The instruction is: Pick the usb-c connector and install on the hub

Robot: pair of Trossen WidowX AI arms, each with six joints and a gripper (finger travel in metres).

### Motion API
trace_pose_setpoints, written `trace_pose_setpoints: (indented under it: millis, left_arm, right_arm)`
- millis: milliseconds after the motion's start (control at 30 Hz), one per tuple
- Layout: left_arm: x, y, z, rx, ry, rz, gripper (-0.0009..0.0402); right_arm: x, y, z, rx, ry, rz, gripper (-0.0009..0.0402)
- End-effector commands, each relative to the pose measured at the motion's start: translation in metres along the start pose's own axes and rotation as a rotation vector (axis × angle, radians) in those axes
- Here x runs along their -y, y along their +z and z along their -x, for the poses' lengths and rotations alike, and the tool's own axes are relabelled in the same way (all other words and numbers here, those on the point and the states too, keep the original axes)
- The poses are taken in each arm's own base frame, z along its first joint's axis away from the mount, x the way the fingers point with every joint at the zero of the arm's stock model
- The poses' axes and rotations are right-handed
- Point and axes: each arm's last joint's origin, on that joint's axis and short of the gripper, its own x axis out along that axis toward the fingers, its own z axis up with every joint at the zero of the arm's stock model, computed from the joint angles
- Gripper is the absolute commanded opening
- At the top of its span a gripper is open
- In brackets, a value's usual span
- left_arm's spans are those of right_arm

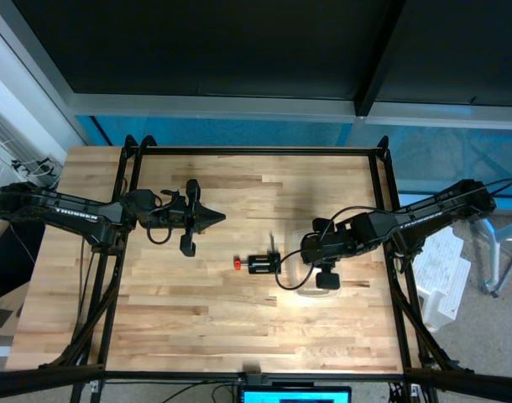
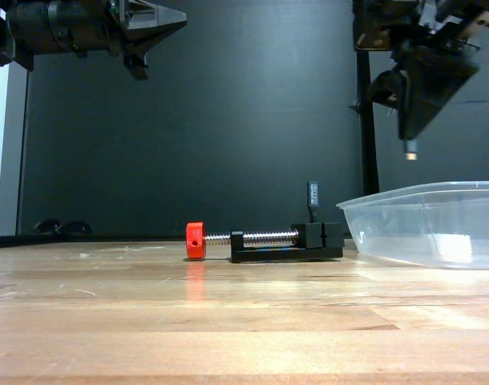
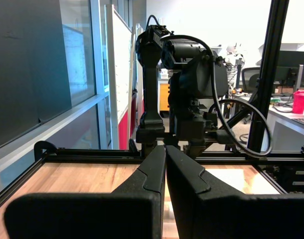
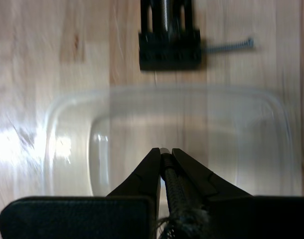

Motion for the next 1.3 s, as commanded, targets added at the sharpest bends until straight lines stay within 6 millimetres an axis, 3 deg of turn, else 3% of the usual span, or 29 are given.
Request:
trace_pose_setpoints:
  millis: [33,800,1300]
  left_arm:
    - [0.0,0.0,0.0,0.0,0.0,0.0,0.0]
    - [0.0,0.0,0.0,0.0,0.0,0.0,0.0]
    - [0.0,0.0,0.0,0.0,0.0,0.0,0.0]
  right_arm:
    - [0.001,0.007,-0.006,0.031,0.003,-0.019,0.0]
    - [0.001,0.059,-0.027,0.022,-0.053,0.04,0.0]
    - [-0.003,0.074,-0.044,-0.004,-0.063,0.059,0.0]
